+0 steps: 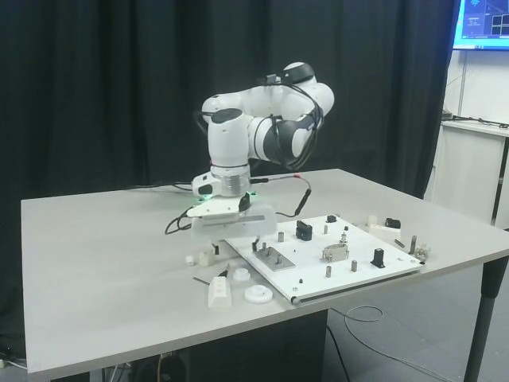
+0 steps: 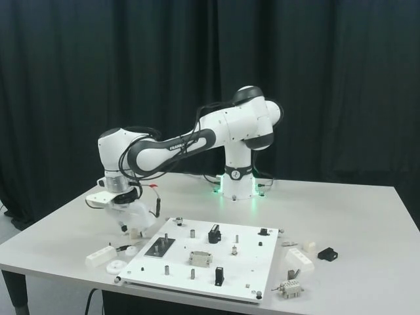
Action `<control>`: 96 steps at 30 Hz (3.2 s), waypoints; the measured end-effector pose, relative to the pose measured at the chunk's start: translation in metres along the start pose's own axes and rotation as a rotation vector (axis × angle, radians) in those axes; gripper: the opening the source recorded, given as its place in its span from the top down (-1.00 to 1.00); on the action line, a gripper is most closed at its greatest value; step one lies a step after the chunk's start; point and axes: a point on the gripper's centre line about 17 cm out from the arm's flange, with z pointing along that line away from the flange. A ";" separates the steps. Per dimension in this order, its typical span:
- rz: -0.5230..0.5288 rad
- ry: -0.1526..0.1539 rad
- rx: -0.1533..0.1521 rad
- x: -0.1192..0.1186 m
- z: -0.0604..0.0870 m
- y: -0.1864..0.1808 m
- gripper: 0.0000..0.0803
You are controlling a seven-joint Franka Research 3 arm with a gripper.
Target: Remove round peg 4.
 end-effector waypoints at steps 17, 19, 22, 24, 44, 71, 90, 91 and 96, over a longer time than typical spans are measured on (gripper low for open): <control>0.361 -0.044 -0.053 -0.045 -0.029 -0.028 -0.99; 0.368 -0.038 -0.065 -0.049 -0.031 -0.031 -0.99; 0.408 -0.026 -0.078 -0.056 -0.034 -0.036 -0.99; 0.434 -0.017 -0.086 -0.060 -0.035 -0.039 -0.99; 0.810 0.157 -0.081 -0.074 -0.035 -0.074 -0.99; 1.034 0.218 -0.034 -0.096 0.002 -0.121 -0.99; 1.066 0.187 -0.025 -0.110 0.026 -0.119 -0.99; 1.066 0.185 -0.021 -0.111 0.027 -0.119 -0.99; 1.061 0.174 -0.009 -0.117 0.034 -0.122 -0.99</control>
